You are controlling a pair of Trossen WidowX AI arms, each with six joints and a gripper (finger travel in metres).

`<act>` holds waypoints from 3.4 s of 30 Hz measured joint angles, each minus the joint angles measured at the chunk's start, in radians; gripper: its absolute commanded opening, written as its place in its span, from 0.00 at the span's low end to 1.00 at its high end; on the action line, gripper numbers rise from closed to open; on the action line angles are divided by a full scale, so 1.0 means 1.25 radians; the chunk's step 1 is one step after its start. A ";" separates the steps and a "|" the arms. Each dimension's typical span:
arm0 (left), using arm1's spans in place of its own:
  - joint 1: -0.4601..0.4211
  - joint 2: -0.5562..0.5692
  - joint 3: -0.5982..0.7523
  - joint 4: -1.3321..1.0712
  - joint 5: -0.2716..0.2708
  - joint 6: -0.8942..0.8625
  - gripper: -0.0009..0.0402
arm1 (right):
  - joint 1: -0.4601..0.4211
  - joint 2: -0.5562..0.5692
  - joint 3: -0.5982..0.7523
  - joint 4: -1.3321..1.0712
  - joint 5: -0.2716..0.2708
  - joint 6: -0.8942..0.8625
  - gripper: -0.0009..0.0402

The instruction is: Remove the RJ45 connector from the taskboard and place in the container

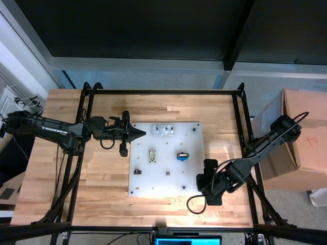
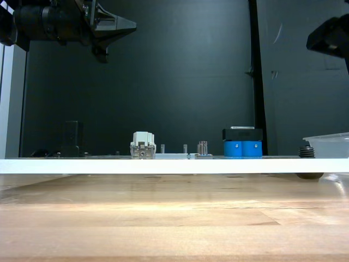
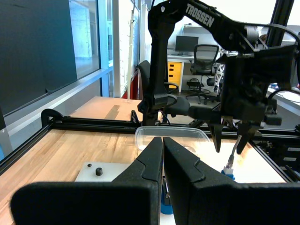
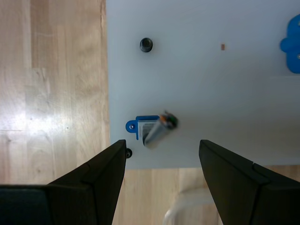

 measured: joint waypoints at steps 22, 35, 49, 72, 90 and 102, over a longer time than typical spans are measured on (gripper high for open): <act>0.000 0.000 0.000 0.000 0.000 0.000 0.02 | 0.008 0.020 -0.071 0.126 0.006 -0.023 0.48; 0.000 0.000 0.000 0.000 0.000 0.000 0.02 | 0.011 0.018 -0.076 0.126 0.007 -0.023 0.28; 0.000 0.000 0.000 0.000 0.000 0.000 0.02 | 0.012 0.016 -0.076 0.127 0.010 -0.021 0.04; 0.000 0.000 0.000 0.000 0.000 0.000 0.02 | 0.011 -0.026 -0.062 0.092 0.028 -0.023 0.02; 0.000 0.000 0.000 0.000 0.000 0.000 0.02 | -0.029 -0.104 0.033 0.012 0.029 -0.027 0.02; 0.000 0.000 0.000 0.000 0.000 0.000 0.02 | -0.062 -0.129 0.020 -0.001 0.028 -0.020 0.02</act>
